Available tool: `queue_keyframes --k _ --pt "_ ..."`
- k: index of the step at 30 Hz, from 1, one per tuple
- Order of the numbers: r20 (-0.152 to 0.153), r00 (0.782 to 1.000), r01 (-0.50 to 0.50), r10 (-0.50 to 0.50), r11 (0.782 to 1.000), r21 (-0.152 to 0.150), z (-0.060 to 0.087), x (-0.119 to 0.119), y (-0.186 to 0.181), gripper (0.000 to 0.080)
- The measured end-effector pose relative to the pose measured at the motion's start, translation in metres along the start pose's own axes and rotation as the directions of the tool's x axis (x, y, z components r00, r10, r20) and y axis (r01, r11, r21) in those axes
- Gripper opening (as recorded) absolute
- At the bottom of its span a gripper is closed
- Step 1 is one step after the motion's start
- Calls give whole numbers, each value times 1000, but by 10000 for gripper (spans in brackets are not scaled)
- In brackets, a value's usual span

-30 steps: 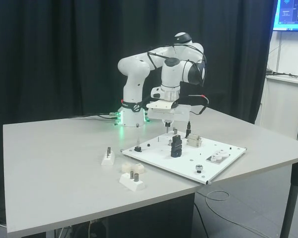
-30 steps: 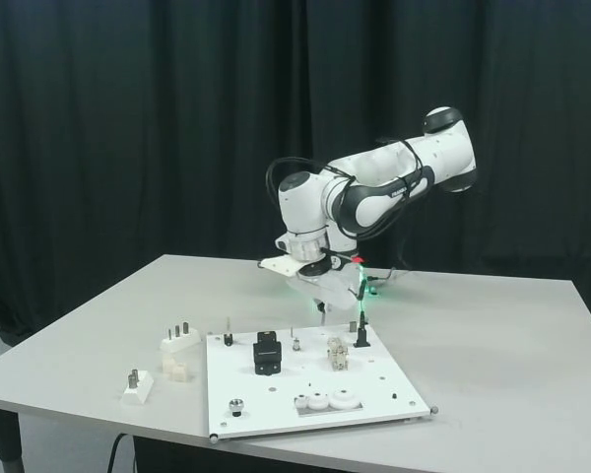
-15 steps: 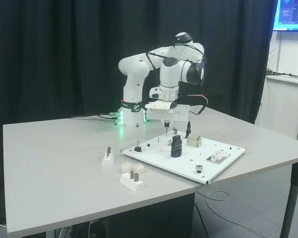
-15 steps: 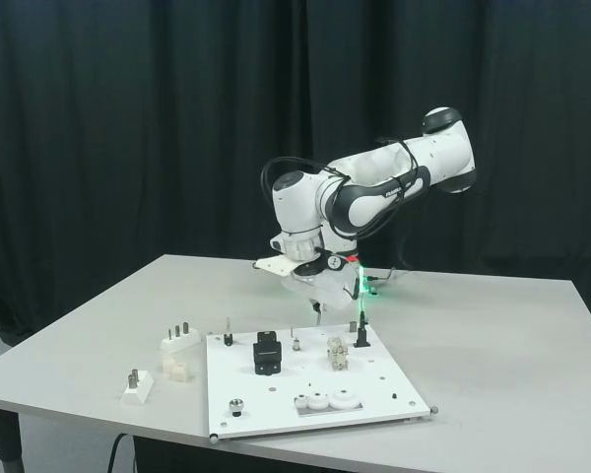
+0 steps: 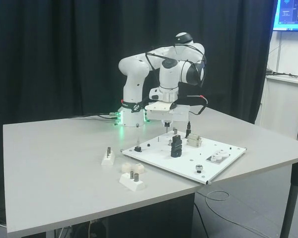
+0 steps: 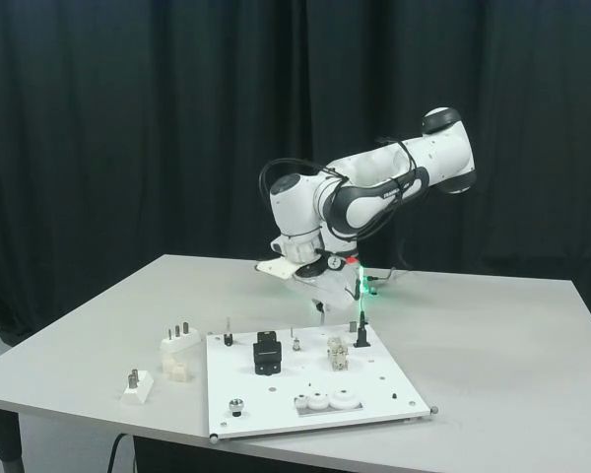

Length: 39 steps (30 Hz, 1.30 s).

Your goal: Insert round peg 2.

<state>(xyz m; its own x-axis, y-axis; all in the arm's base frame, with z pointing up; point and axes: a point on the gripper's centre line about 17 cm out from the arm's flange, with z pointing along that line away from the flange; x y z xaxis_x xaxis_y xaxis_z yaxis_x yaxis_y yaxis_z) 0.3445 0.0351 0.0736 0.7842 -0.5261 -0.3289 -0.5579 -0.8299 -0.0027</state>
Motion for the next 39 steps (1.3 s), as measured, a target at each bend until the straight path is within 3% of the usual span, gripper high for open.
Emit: queue_keyframes --k 39 --pt "33 999 3 -2 1000 -17 18 3 -2 67"
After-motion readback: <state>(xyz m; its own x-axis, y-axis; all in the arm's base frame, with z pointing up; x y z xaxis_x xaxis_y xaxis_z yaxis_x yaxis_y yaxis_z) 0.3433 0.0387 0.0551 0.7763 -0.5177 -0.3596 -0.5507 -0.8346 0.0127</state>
